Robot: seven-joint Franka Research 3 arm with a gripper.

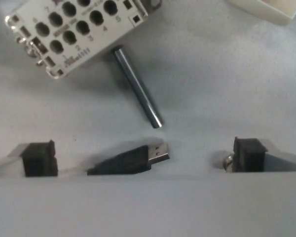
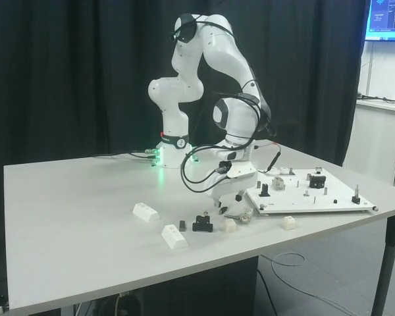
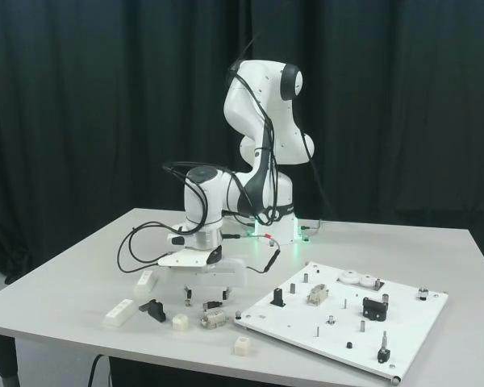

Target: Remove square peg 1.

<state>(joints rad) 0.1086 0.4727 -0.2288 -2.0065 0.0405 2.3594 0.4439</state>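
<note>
Presently the black-fingered gripper point(image 1: 143, 158) is held wide open, empty, above the grey table point(image 1: 227, 79). A grey metal rod point(image 1: 137, 87) and black USB plug point(image 1: 133, 158) lie below; either could be grasped mistakenly. The white board point(image 3: 403, 334) stands well apart.

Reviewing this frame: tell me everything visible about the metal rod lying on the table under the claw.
The metal rod is a plain, smooth grey cylinder with a dull sheen, apparently steel, with flat ends. It lies flat on the grey table, loose, touching nothing else. One end points toward the white connector block with numbered round holes, the other toward the black USB plug. The claw hovers above, open, not holding it.
</note>
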